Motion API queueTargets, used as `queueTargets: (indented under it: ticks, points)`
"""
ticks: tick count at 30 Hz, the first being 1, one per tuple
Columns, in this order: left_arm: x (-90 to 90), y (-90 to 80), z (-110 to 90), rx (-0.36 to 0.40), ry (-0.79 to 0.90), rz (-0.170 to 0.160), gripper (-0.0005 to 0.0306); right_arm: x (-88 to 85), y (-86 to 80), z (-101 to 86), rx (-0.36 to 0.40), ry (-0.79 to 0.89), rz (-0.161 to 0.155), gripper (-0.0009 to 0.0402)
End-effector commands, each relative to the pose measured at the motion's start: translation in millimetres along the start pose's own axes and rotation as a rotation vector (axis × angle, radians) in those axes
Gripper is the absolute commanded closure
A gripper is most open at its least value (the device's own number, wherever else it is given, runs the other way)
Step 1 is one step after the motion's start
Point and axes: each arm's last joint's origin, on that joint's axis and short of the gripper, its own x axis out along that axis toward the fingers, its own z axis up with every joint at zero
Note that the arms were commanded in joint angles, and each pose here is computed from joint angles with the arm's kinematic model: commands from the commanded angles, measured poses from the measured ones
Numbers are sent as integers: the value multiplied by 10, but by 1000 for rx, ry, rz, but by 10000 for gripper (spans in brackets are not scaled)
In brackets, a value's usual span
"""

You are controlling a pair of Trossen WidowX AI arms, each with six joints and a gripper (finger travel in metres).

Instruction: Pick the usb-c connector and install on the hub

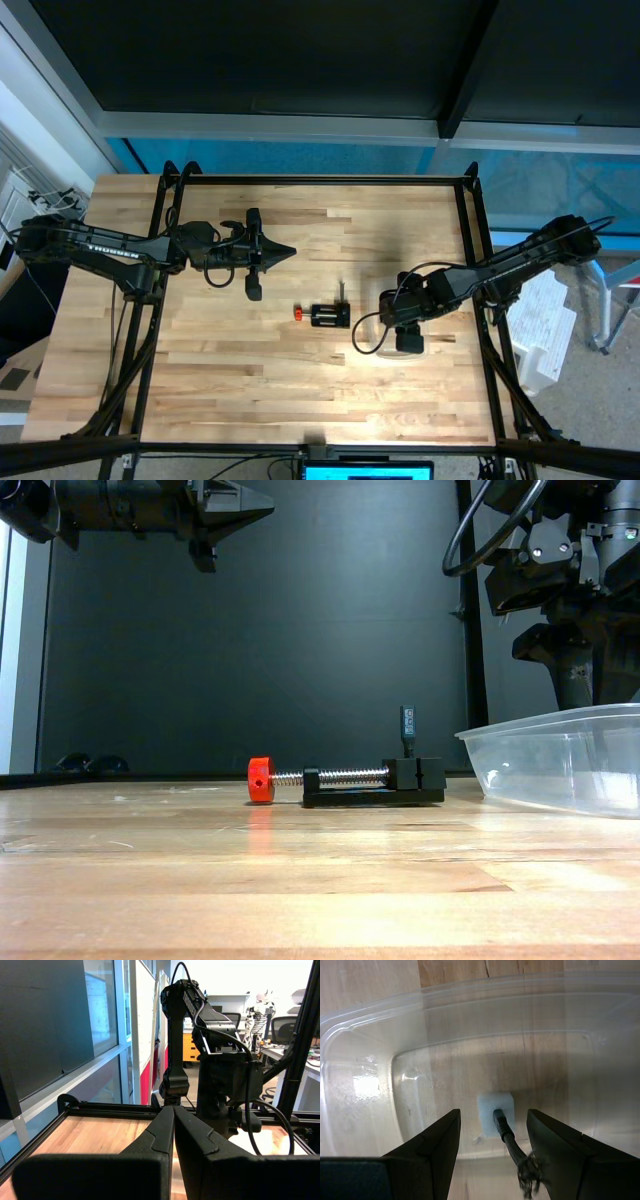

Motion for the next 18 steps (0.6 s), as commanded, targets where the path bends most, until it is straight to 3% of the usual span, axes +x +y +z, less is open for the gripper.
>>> queueTargets:
  ticks: [1, 11, 18]
  points:
    - [0, 1, 1, 0, 0, 0, 300, 17, 4, 3, -1, 5, -2, 210]
    - [0, 1, 2, 0, -1, 0, 300, 35, 1, -5, -4, 11, -5, 211]
    - [0, 1, 1, 0, 0, 0, 300, 160, -29, -105, -7, 34, -14, 231]
